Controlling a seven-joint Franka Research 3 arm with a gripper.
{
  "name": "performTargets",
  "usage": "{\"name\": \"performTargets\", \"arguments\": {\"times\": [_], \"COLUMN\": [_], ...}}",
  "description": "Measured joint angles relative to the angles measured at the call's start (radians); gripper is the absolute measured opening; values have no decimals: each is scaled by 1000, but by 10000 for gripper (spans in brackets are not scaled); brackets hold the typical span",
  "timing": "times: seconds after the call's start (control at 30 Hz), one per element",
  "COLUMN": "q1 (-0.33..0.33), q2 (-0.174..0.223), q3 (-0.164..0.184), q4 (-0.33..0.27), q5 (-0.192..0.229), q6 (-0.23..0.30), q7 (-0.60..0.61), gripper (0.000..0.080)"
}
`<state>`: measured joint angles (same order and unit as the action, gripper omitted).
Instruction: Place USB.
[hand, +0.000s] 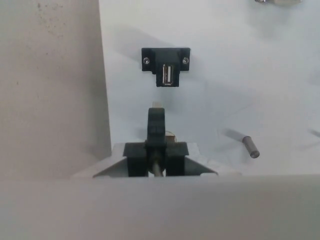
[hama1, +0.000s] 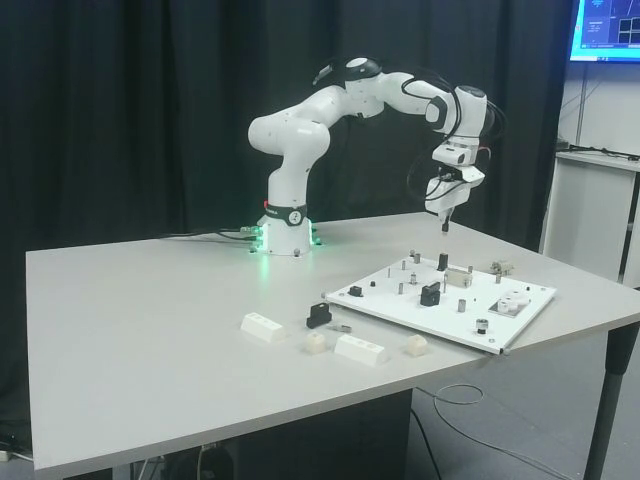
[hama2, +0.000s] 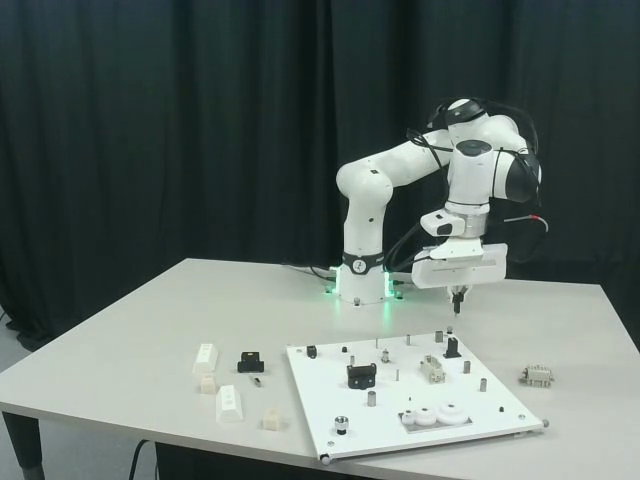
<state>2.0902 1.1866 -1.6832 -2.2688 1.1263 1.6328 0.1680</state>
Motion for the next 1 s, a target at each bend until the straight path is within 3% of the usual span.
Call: {"name": "performTargets", "arguments": {"times": [0.2, 0.5, 0.73, 1.0], "q1": [1, 13, 23, 25], "q2": [0, 0, 0, 0], "q3": [3, 24, 57, 107], "q4": [3, 21, 67, 142], "q5": [10, 75, 113, 118], "q6": [-1, -17, -23, -11], "q7": [0, 10, 69, 167], "gripper": [71, 71, 71, 71]}}
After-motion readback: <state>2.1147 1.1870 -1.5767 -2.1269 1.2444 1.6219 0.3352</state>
